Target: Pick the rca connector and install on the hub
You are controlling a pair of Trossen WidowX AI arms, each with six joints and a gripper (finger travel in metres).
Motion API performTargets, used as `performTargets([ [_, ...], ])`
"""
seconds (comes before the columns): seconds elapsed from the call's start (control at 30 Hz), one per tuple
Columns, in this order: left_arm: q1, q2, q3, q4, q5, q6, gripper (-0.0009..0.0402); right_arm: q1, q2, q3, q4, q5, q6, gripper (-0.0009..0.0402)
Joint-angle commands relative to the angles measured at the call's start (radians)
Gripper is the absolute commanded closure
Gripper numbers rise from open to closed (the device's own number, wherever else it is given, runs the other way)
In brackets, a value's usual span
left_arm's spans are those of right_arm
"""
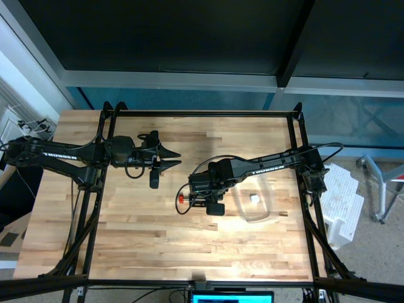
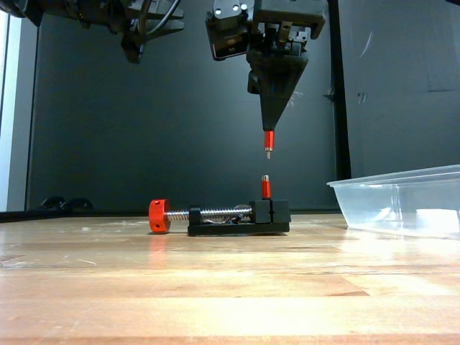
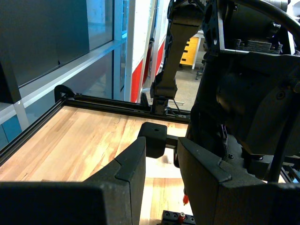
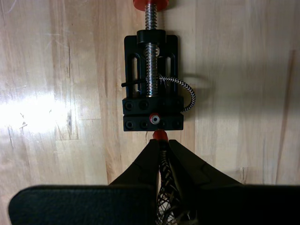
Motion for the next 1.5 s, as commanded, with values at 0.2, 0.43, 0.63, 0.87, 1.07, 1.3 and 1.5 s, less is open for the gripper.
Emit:
performTargets([
  [0.2,0.000,0.000,0.000,0.000,0.000,0.000,0.0303,0.003,0.067,0.087,-0.057,0.018,-0.016,0.0393],
  [0.43,0.000,0.000,0.000,0.000,0.000,0.000,0.0303,0.002,0.092,0.103,-0.059,0.016,-0.022,0.0393],
  [0.63,0.000,0.000,0.000,0.000,0.000,0.000,0.0303,0.003,0.092,0.100,-0.055,0.015,-0.021,0.0393],
  [0.87,0.000,0.000,0.000,0.000,0.000,0.000,0.0303,0.006,0.092,0.094,-0.055,0.015,-0.015,0.0393],
  [1.07,0.000,0.000,0.000,0.000,0.000,0.000,0.0303,0.008,0.092,0.084,-0.051,0.014,-0.015,0.0393],
  [1.3,0.000,0.000,0.000,0.000,0.000,0.000,0.0303,0.009,0.092,0.075,-0.044,0.014,-0.017,0.0393],
  [1.5,0.000,0.000,0.000,0.000,0.000,0.000,0.0303,0.009,0.095,0.075,-0.041,0.015,-0.025,0.0393],
])
